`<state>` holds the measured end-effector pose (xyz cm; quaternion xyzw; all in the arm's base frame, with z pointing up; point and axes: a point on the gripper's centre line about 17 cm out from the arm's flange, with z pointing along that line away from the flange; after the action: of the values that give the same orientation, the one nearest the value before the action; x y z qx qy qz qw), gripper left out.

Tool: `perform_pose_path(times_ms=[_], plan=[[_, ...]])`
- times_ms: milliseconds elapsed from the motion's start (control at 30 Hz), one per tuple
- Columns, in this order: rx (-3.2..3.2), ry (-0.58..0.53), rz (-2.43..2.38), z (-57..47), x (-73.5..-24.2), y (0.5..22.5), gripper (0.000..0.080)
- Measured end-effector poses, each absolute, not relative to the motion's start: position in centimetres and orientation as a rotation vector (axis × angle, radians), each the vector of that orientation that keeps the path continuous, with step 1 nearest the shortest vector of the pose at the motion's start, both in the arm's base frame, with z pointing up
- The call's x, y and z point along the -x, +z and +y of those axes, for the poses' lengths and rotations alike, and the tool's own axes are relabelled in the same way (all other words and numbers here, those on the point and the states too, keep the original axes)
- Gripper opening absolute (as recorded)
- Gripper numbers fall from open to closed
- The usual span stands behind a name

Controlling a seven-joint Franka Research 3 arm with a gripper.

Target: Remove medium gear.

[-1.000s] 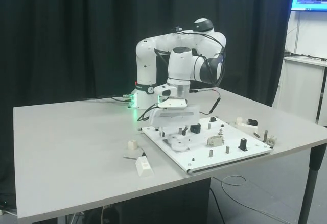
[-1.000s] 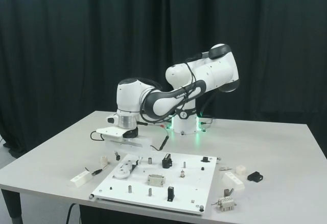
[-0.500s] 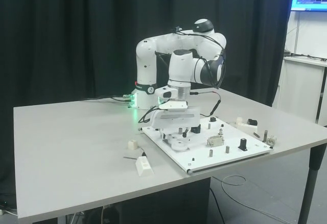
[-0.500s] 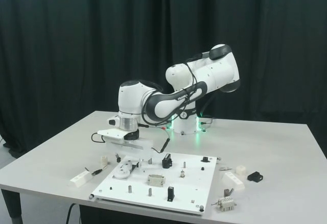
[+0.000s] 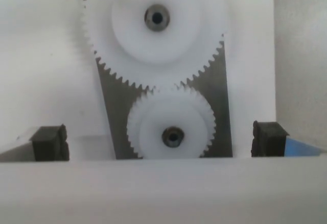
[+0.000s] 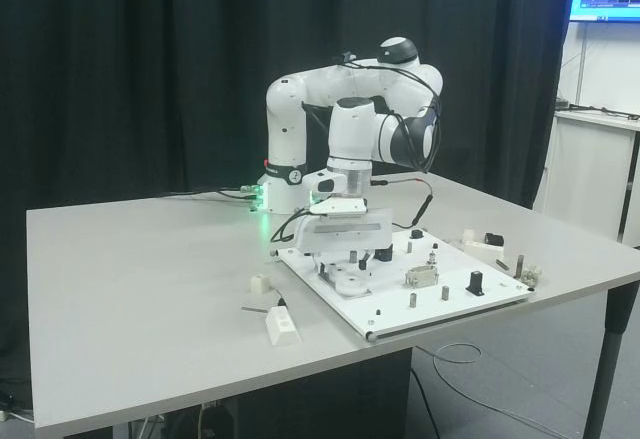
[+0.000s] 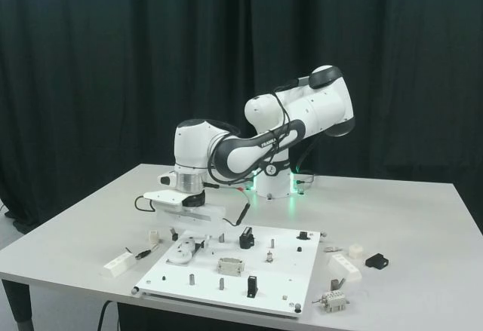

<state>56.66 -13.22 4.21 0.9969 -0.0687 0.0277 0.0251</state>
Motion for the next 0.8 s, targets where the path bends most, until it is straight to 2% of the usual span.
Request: perform_pose_path(times_ms=[800], plan=[[-3.074,0.115,-0.237,-13.86,-57.21,3.9,0.08]])
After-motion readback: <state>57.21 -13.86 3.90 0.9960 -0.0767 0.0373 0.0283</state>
